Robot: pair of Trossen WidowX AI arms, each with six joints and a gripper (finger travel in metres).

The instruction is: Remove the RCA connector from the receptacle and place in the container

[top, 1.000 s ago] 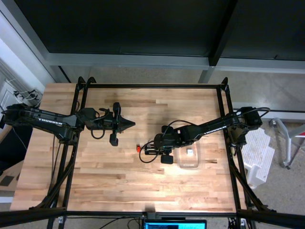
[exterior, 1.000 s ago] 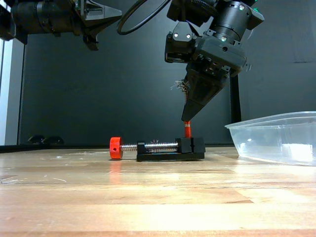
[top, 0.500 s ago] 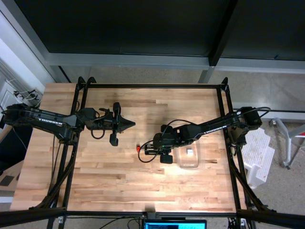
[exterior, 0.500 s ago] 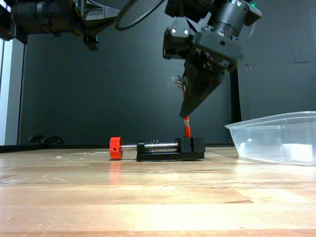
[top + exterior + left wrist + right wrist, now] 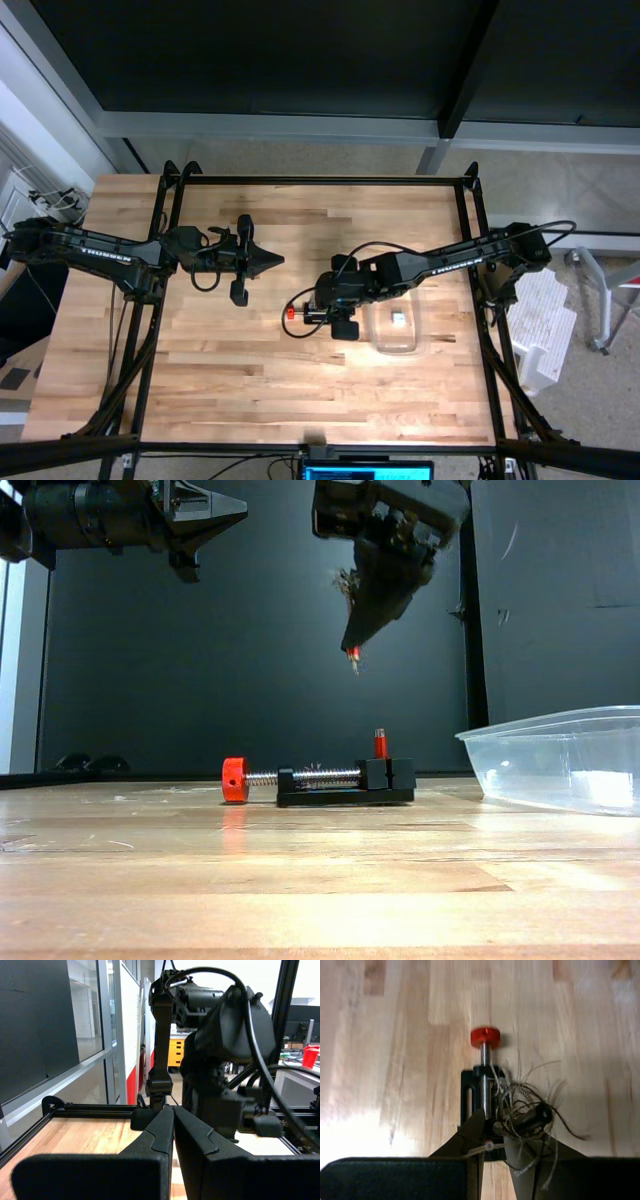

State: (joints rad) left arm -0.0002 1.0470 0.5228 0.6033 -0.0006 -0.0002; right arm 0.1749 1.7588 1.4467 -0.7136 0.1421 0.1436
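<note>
Since 1 second ago the right tool has climbed from the top of the receptacle to well above it, over the tabletop. Left tool hangs parked well off to the left, its fingers together. Container sits right of the receptacle, near but apart, with 1 white piece inside. 1 red stub stands upright in the receptacle. Connector, frayed wires trailing, is clamped in the right tool's tips, free in the air. Extraction looks done, and the carry to the container remains.
</note>
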